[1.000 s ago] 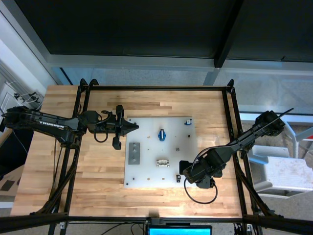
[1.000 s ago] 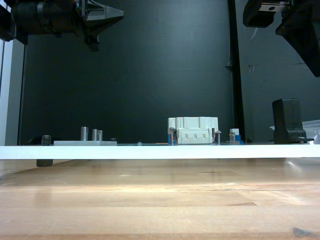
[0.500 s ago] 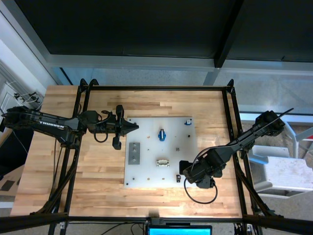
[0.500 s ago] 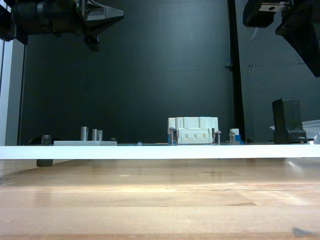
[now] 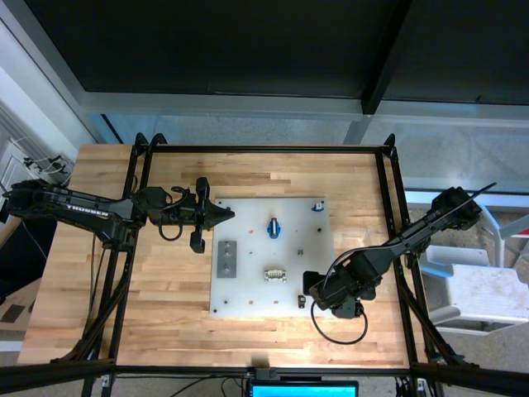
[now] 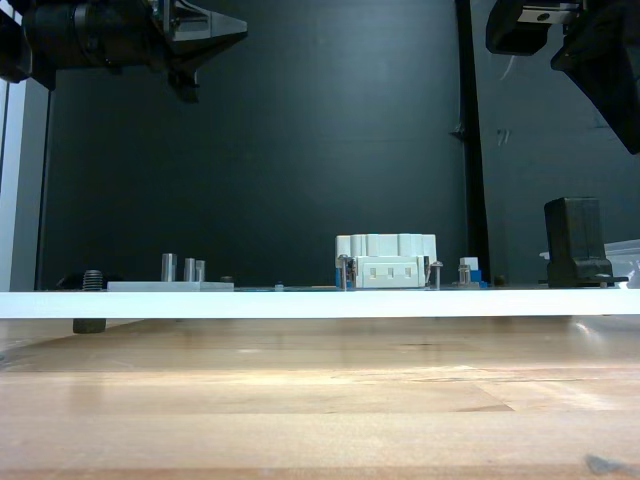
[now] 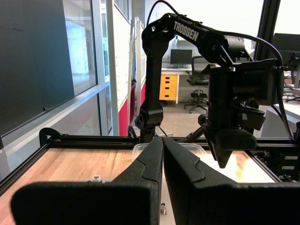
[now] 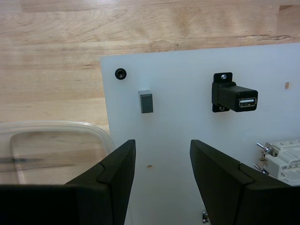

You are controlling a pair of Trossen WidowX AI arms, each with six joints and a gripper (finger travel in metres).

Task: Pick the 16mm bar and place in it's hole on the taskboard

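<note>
Left gripper (image 5: pixel 229 213): fingers pressed together, nothing held; hung above the board's (image 5: pixel 248 302) far-left edge.
Right gripper (image 5: pixel 303 291): fingers parted, nothing held; above the near-right corner.
Bar (image 6: pixel 168 267): judged the widest peg, upright in the grey block (image 5: pixel 226 258).
Relation: bar lies below and nearward of the left gripper, the closer one.

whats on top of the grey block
Three upright metal bars on the grey block; seats hidden, 16mm one unclear. Left pincer shut over board's left edge, right pincer open over its right edge.
</note>
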